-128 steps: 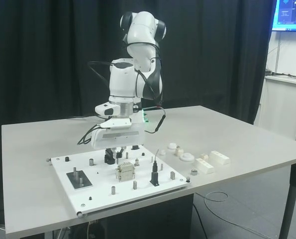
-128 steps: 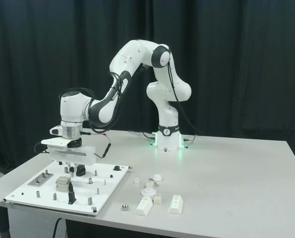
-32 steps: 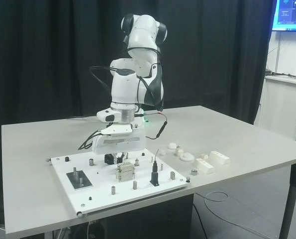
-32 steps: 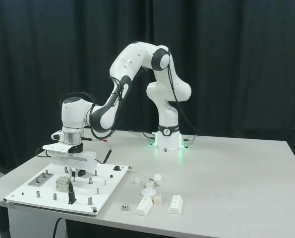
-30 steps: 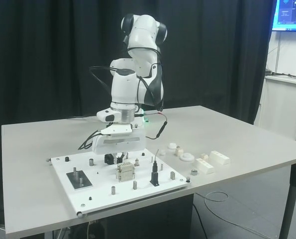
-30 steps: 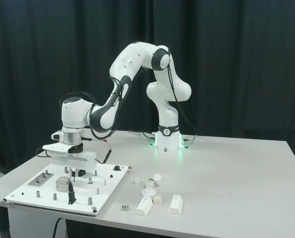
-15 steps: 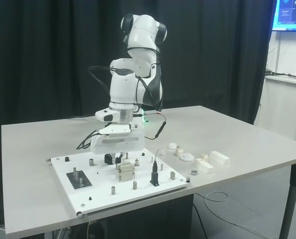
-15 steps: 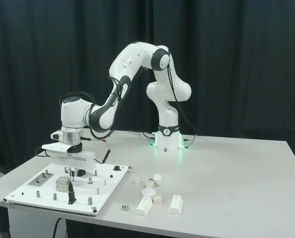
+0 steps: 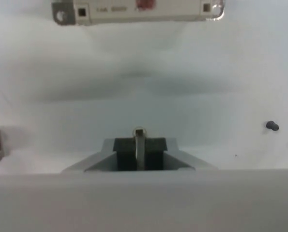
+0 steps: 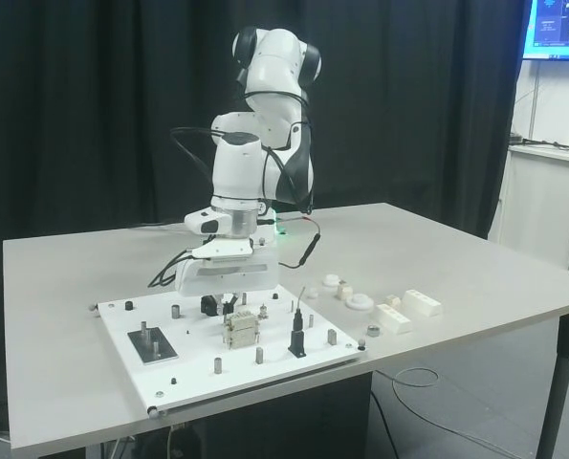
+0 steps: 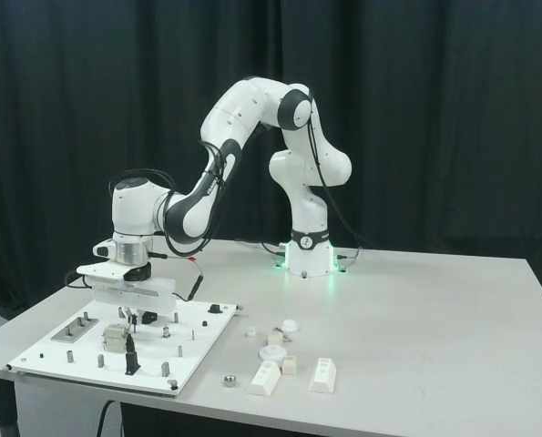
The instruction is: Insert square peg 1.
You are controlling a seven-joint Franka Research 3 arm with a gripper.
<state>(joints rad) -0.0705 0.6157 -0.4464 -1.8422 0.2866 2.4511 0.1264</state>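
Arm: one white arm (image 10: 263,115), bent over the near corner of the grey worktop (image 10: 54,287).
End effector: one (image 9: 139,155), hanging just above the white board (image 10: 174,368); its two black pads (image 9: 124,153) are closed on the square peg.
Square peg: one thin grey square peg (image 9: 139,142), upright between the pads, over the board's far half.
Board fixtures, first room view: one grey plate (image 10: 151,346) carrying two upright pegs; one metal connector block (image 10: 240,330); one black upright holder (image 10: 297,340); several short single posts.
Loose parts: two white rectangular blocks (image 10: 423,303) and one grey nut (image 10: 372,331) lie on the worktop beside the board, with a few round white pieces (image 10: 361,302); their exact number cannot be told.
Wrist view only: the grip on the peg, one small black screw head (image 9: 272,126) in the board, and one pale oblong part with metal ends (image 9: 134,9).
Room views only: the whole arm, the loose parts, and in the second room view a green light (image 11: 280,264) at the arm's base.
Hidden in room views: the peg itself, too small to make out under the end effector (image 11: 129,314).
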